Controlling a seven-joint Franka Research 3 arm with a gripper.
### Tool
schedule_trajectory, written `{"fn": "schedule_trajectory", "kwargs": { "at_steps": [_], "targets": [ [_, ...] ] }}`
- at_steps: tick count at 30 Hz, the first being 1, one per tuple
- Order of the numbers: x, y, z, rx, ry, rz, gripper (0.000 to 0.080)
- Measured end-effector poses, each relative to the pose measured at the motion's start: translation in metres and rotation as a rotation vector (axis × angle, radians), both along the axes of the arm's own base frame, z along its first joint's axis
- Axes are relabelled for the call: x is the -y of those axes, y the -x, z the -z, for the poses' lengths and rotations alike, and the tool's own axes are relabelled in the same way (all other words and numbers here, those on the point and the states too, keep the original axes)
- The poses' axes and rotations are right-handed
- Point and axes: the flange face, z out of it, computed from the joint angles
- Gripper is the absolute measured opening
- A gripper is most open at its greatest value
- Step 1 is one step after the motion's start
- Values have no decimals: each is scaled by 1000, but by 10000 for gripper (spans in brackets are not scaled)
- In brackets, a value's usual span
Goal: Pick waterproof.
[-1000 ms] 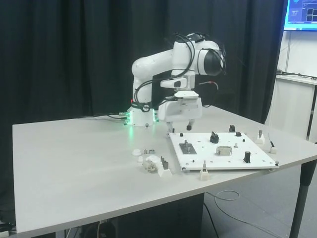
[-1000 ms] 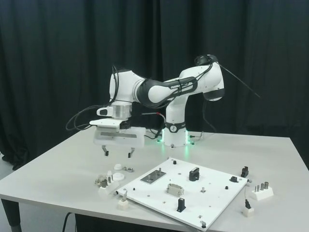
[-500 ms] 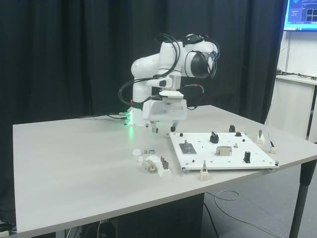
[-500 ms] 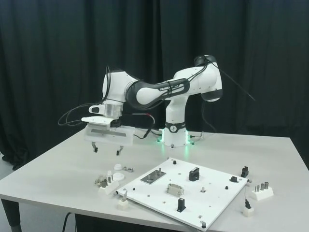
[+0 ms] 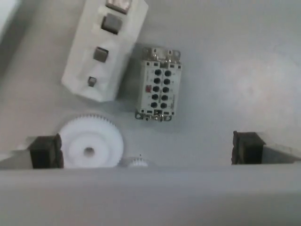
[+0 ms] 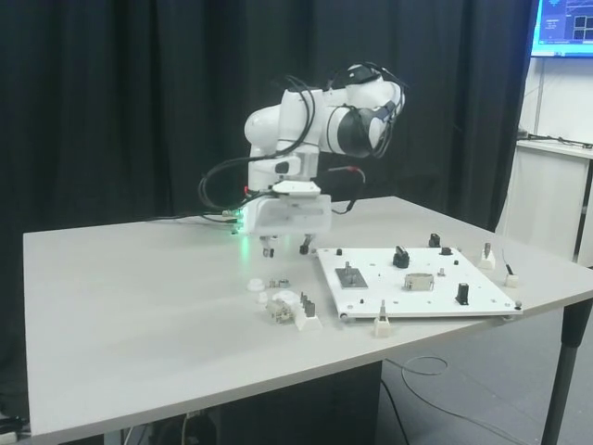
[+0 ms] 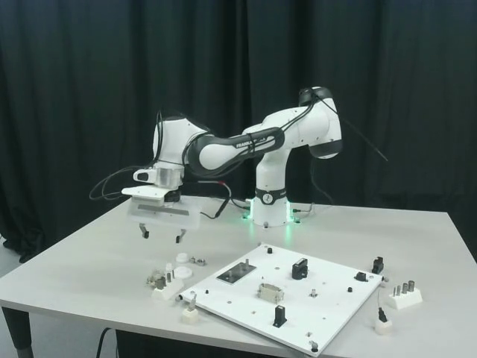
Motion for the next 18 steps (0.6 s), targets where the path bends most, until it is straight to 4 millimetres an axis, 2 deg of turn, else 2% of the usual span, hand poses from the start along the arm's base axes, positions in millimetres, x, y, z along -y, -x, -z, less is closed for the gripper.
{"fn": "schedule_trajectory", "kwargs": {
  "at_steps": [9, 18],
  "targets": [
    [9, 9, 27, 34, -13, 52, 800],
    [12, 10, 46, 62, -8, 73, 800]
  ]
}}
